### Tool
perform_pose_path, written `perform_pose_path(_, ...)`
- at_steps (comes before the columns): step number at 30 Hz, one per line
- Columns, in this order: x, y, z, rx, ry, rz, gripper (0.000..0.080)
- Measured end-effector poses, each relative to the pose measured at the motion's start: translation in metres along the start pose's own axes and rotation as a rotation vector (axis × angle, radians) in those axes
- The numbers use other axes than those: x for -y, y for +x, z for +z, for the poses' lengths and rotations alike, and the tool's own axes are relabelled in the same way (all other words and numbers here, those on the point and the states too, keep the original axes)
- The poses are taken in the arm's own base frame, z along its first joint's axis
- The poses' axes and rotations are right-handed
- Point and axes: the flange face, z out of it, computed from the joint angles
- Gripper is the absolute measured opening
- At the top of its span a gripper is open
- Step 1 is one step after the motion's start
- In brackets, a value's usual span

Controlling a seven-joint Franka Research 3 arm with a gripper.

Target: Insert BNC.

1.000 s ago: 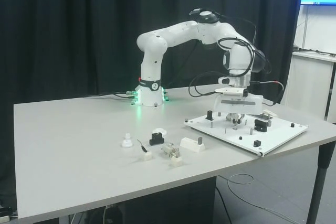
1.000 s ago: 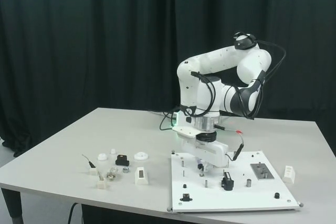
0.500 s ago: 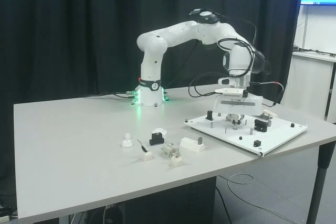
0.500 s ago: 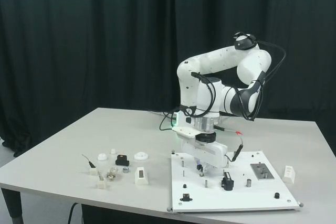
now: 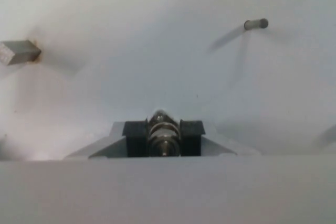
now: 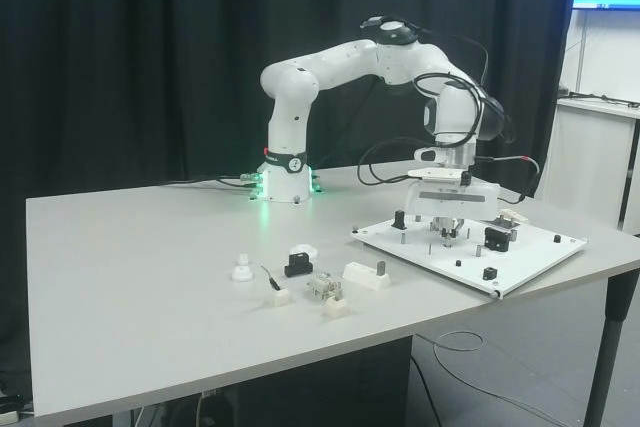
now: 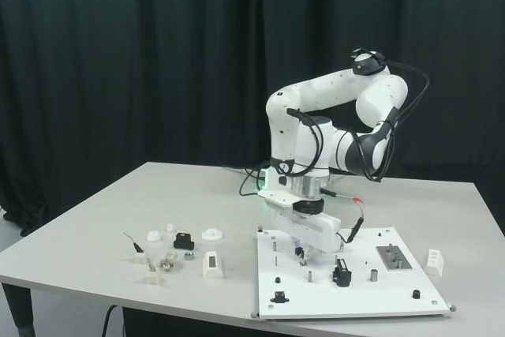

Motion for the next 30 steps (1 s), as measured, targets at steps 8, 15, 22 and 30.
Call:
perform_pose_path(8,-0.0027,-0.0051,-0.0004,0.019,-0.011,0.004,0.0124)
perform_pose_path(15,-0.0031,-0.0064,-0.0005,0.018,-0.010,0.006,0.0124)
perform_pose_path(22,-0.0029,-0.0038,0.0001,0.002,0.004,0.008,0.0124)
perform_pose_path(30,-0.0027,-0.0044,0.0032,-0.011,0.015,0.005,0.0124)
